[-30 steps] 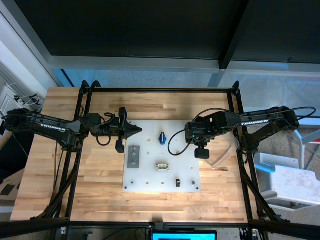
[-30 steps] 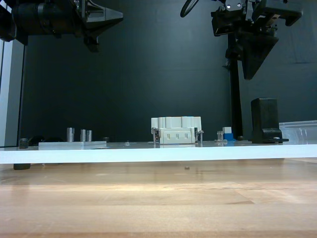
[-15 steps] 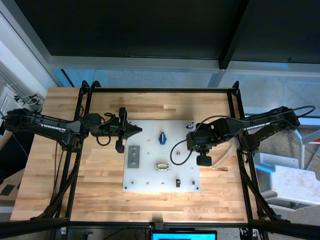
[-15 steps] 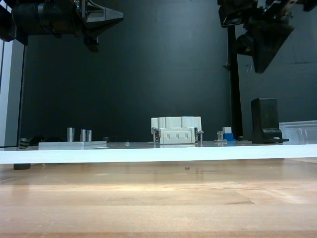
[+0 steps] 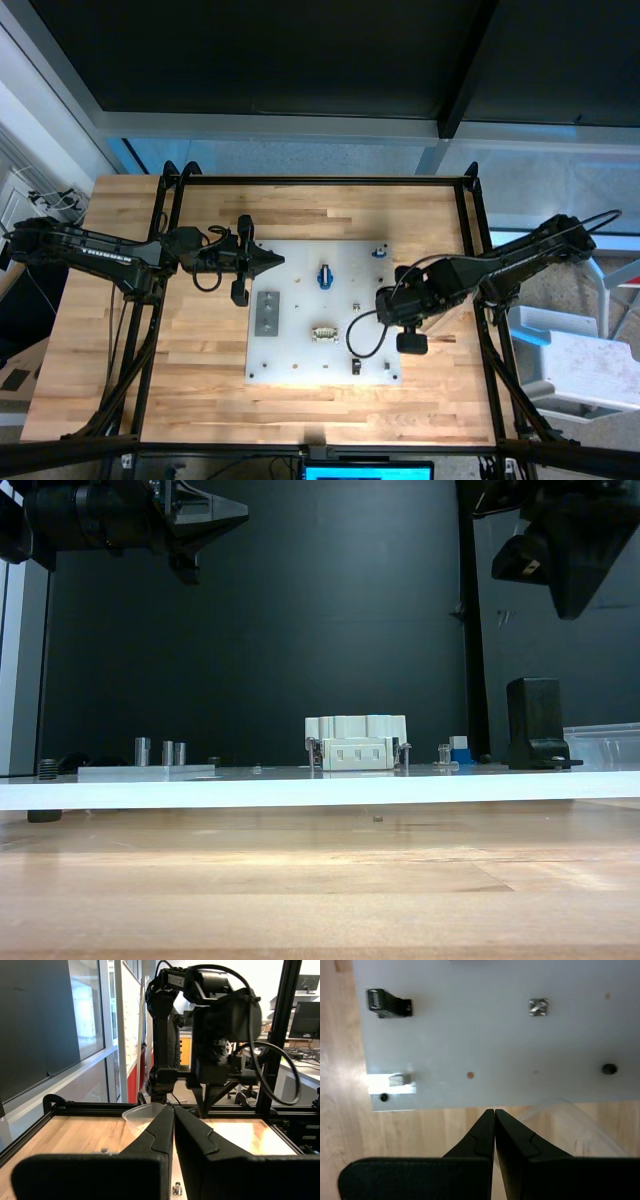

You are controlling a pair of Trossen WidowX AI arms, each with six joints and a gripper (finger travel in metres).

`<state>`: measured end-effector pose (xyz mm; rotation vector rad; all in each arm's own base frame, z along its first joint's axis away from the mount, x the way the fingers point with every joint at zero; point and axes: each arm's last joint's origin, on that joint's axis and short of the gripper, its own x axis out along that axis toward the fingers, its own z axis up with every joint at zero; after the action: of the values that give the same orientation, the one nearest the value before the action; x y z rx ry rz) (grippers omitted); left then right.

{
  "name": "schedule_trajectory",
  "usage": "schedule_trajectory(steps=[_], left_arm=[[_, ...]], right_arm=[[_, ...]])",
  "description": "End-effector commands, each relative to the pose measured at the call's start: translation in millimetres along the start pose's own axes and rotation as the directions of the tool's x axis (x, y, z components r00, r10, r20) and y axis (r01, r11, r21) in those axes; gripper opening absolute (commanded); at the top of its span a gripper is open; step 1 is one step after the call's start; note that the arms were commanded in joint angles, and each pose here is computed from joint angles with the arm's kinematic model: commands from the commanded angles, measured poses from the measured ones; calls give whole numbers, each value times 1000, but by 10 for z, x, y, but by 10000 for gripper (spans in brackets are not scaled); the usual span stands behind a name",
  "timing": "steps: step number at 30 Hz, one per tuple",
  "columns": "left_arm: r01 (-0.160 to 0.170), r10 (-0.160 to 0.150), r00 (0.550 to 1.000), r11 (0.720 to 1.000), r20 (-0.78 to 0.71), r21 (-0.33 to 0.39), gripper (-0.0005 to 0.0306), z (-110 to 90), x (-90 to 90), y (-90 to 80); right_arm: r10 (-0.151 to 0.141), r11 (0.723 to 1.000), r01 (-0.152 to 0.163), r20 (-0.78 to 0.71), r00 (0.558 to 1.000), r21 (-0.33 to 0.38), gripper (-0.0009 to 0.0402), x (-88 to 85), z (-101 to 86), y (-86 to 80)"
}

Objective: Pick the 16mm bar from the taskboard and place it in the container

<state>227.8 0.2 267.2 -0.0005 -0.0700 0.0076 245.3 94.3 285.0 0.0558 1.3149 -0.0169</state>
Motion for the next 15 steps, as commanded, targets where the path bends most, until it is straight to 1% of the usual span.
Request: schedule_trajectory(steps=[1, 4, 8, 11, 15], left_arm=[[0, 0, 1000, 1000, 0, 0, 0, 0, 1, 1], [0, 0, 1000, 1000, 0, 0, 0, 0, 1, 0], [0, 0, 1000, 1000, 0, 0, 0, 1, 0, 0], [0, 0, 1000, 1000, 0, 0, 0, 1, 0, 0], [0, 0, 1000, 1000, 0, 0, 0, 1, 0, 0]], right_arm=[[23, 1000, -23, -13, 1000, -2, 0, 23, 31, 99], [45, 999, -45, -29, 999, 6, 0, 49, 81, 191], [52, 998, -53, -32, 998, -17, 0, 61, 140, 327], [46, 999, -47, -48, 998, -6, 0, 101, 165, 380], [40, 999, -41, -67, 997, -20, 0, 171, 173, 460]])
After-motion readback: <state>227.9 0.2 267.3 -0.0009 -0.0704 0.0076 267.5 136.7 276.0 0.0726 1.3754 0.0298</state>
